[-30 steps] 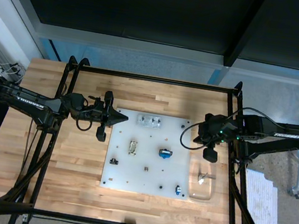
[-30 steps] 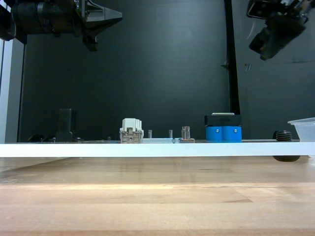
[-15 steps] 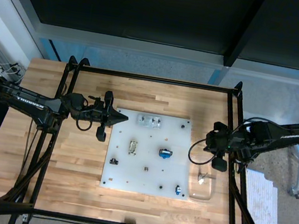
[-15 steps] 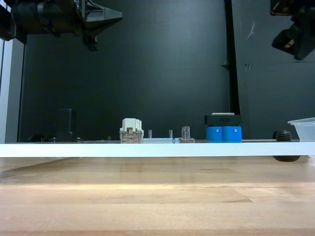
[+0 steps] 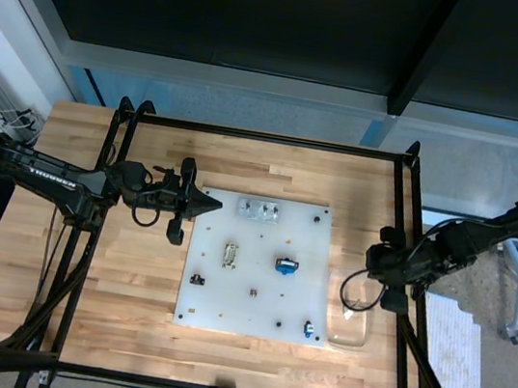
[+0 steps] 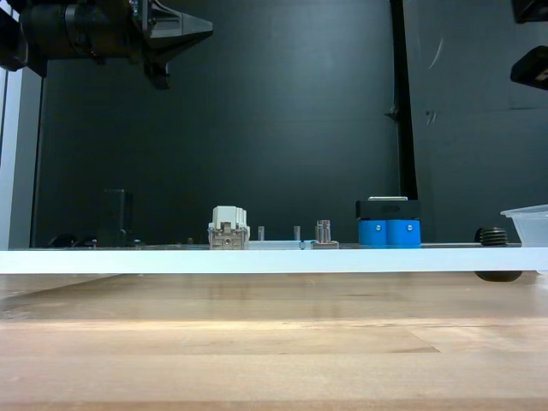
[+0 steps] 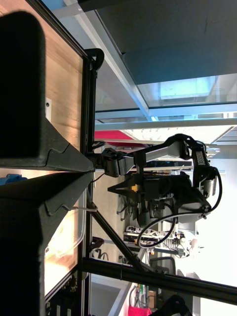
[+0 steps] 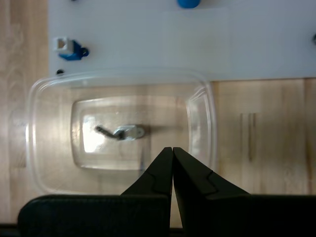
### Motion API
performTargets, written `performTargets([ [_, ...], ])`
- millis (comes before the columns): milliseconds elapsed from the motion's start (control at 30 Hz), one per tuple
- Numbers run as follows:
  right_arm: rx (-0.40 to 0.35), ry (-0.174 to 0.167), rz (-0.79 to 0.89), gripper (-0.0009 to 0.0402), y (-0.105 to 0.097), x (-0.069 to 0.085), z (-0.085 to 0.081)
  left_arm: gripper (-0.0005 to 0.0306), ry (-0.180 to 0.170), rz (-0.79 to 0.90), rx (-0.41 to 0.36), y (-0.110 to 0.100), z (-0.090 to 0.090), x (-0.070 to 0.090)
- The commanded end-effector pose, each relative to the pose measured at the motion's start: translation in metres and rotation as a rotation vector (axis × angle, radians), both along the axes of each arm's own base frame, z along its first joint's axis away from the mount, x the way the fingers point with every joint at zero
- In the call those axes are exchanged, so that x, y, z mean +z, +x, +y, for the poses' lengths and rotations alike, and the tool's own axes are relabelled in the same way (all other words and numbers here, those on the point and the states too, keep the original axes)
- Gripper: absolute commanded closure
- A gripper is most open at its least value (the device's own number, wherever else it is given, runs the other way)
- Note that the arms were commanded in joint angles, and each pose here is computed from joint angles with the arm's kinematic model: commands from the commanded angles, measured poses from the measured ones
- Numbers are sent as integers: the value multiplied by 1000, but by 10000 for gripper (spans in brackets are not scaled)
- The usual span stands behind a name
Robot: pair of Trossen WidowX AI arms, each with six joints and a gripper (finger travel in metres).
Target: Pick the RJ45 connector and install on taskboard
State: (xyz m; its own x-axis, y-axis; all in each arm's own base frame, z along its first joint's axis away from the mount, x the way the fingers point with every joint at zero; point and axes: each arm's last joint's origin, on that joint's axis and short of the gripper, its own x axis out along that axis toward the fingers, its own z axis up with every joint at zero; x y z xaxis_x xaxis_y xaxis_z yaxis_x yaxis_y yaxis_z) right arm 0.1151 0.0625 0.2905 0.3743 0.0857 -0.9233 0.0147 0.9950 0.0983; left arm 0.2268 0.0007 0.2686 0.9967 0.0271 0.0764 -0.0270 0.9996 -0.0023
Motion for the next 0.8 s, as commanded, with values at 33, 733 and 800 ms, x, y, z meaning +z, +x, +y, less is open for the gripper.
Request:
performTargets([
  [33, 10, 6, 14, 393, -3, -2, 5, 300, 0, 0, 0, 0, 0, 0],
  [733, 19, -12, 83, 393, -1, -20, 42, 300, 0, 0, 0, 0, 0, 0],
  [800, 13, -33, 78, 392, 1, -22, 43, 300, 0, 0, 0, 0, 0, 0],
])
